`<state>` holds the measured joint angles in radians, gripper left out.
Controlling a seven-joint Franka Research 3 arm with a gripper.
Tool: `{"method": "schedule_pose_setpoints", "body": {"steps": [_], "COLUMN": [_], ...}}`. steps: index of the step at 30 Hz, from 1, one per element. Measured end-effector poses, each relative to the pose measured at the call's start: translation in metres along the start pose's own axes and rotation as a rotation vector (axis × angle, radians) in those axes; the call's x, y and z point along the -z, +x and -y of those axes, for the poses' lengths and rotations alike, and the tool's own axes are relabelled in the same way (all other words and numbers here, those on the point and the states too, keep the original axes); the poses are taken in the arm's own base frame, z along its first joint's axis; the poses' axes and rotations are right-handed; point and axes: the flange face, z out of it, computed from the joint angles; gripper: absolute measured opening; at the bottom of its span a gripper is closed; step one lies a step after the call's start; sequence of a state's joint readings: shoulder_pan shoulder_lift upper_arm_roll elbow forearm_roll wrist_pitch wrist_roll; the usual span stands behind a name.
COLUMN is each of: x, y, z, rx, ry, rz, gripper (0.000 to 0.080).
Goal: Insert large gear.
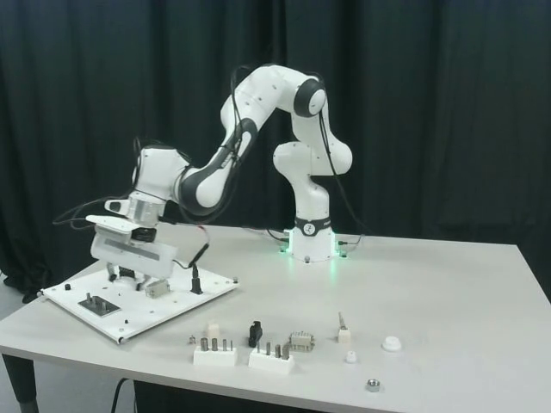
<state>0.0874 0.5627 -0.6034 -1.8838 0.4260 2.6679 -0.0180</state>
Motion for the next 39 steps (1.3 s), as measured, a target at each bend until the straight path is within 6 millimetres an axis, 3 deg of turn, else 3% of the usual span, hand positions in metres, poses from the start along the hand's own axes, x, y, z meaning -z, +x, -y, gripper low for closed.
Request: {"method": "schedule_pose_setpoints", "body": {"steps": [16,39], "x": [-0.025,-0.071], "y": [0.035,0.055], "z": [-0.050,-0.090], "rx": [0.053,0.012], "ry": [0.009,0.037], "rz": [0.050,0.171], "gripper": [0.0596,0.0596]}}
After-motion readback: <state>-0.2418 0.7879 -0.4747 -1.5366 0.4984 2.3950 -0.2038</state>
